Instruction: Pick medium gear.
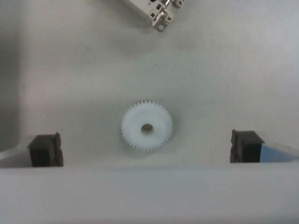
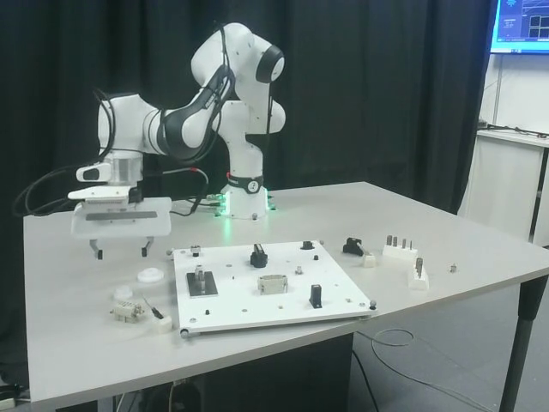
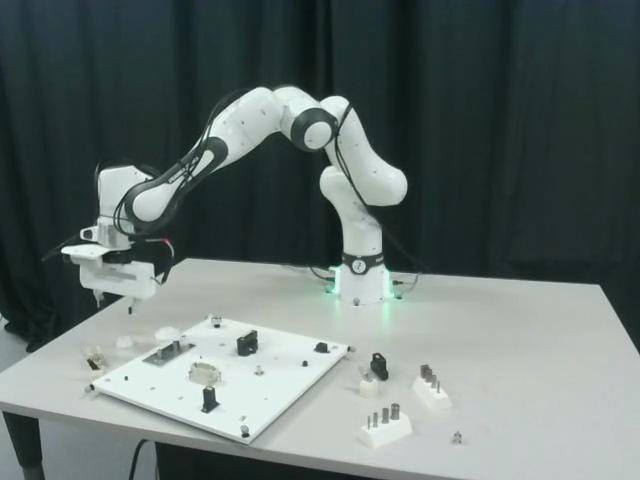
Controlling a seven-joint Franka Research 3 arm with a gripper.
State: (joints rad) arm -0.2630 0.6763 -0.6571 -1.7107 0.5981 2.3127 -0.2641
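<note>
A grey table is seen in front of black curtains, with the white arm bolted near the table's far edge, where a green glow shows at its base. A white board carrying small black and grey fittings lies near the front edge, and two small white blocks holding pins stand well apart from it on the table's other side.

The gripper is held above the table beside the board, its fingers spread wide and nothing between them. In the wrist view the two black fingertips are seen far apart, with the medium gear lying flat on the bare table between them and touched by neither (its teeth and centre hole are plainly visible). In the first room view the gear rests just beside the board's edge, below the gripper and slightly to one side.

Bare table surrounds the gear on most sides. A small connector part lies near it toward the front edge, and only a corner of that part is caught in the wrist view, the rest being cut off. From the second room view the gear is hard to make out. A screen is cut off at the first room view's upper corner.
</note>
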